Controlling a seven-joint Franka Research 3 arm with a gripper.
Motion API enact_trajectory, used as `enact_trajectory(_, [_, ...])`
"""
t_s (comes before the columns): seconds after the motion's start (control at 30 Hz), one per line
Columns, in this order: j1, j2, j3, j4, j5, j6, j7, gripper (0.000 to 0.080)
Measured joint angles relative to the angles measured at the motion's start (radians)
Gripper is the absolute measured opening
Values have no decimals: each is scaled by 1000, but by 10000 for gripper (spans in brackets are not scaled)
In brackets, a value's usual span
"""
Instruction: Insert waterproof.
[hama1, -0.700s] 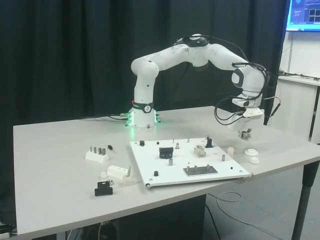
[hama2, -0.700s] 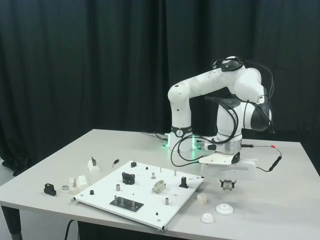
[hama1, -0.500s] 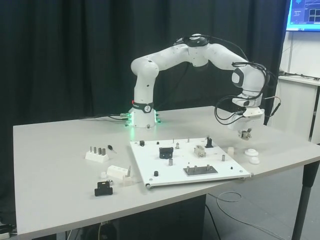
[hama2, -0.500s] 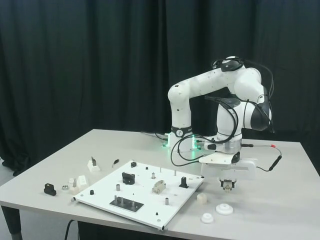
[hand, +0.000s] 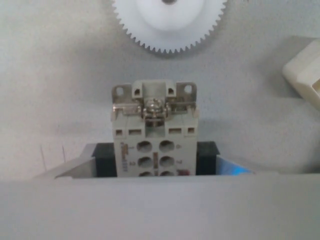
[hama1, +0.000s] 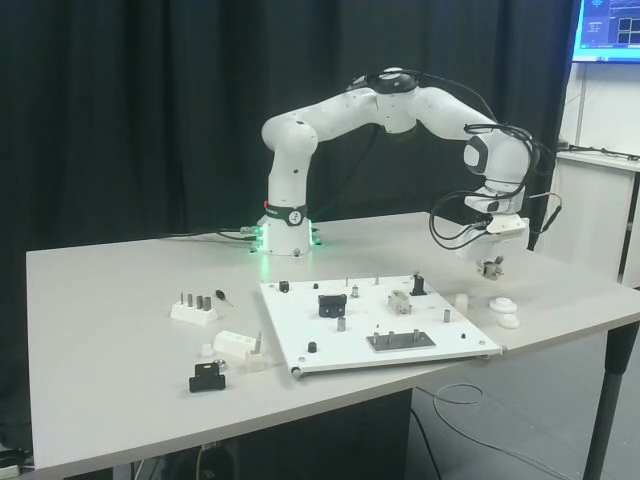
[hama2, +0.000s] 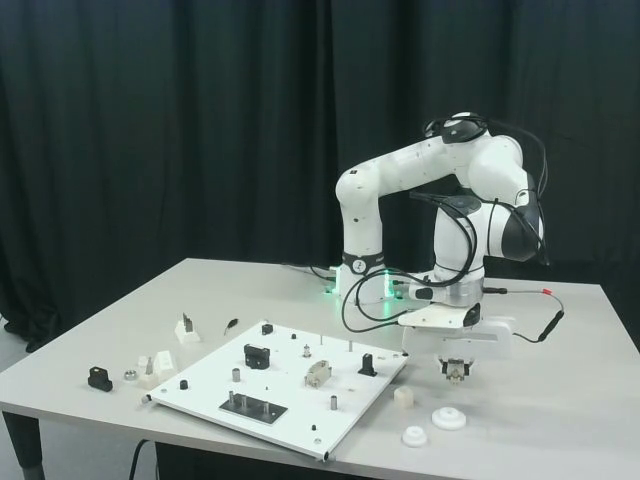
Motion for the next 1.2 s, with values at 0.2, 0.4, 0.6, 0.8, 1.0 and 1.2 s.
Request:
enact_trajectory(0.2, [0,0,-1,0,0,-1,9,314])
enact_trajectory(0.4, [0,0,-5,0,-1,-1,12,314])
enact_trajectory(0.6, [0,0,-15,0,-15,-1,12,314])
enact_trajectory(0.8, [-5,0,-34,-1,-49,0,13,314])
enact_trajectory(1.0, [-18,1,-56,-9,-89,2,13,314])
enact_trajectory(1.2, [-39,2,-80,-23,-130,4,13,314])
